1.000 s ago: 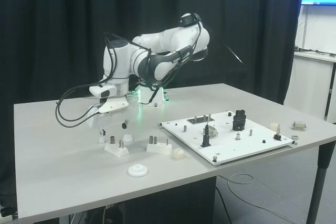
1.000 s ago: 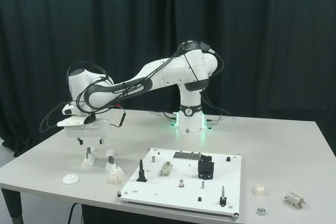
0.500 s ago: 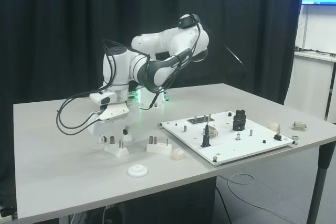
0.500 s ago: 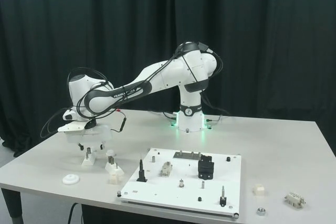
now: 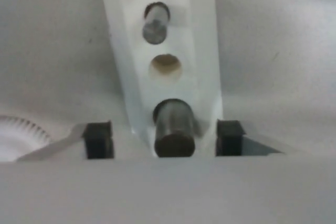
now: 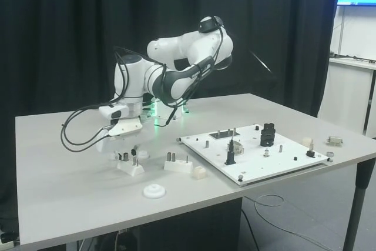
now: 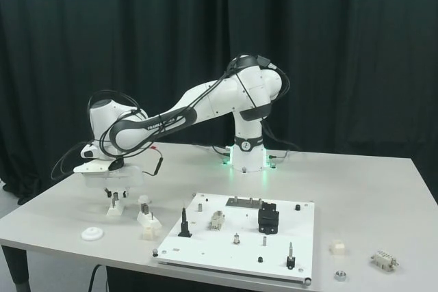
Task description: Pick round peg 4.
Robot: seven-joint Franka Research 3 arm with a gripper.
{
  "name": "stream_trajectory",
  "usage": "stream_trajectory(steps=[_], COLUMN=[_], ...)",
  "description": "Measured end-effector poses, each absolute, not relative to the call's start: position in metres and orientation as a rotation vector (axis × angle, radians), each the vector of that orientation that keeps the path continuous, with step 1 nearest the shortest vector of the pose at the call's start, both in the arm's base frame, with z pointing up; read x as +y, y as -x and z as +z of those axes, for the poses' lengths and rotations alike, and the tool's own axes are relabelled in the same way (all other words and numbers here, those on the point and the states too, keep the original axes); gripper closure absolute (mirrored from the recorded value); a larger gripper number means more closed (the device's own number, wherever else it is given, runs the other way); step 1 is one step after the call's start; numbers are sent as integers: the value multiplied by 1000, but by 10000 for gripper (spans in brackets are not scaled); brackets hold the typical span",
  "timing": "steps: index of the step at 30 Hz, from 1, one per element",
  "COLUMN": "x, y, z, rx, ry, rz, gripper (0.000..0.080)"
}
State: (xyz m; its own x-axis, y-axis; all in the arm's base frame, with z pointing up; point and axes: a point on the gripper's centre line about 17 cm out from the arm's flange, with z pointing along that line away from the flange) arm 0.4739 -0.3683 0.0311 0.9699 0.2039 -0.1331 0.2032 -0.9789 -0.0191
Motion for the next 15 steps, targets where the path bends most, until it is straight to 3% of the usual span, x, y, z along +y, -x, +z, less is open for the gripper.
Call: stream_trajectory(steps=[3,4,9,10,15], x=[-371,-371,-373,-373,-374], y=[-476,-476,-481,-482,-485], z=[32,32,33,33,35], rx=[-296,-289,-265,-263,-258], ry=[3124,3127,3137,3138,3142], rz=[203,201,188,186,180], gripper=[260,468,468,650,658])
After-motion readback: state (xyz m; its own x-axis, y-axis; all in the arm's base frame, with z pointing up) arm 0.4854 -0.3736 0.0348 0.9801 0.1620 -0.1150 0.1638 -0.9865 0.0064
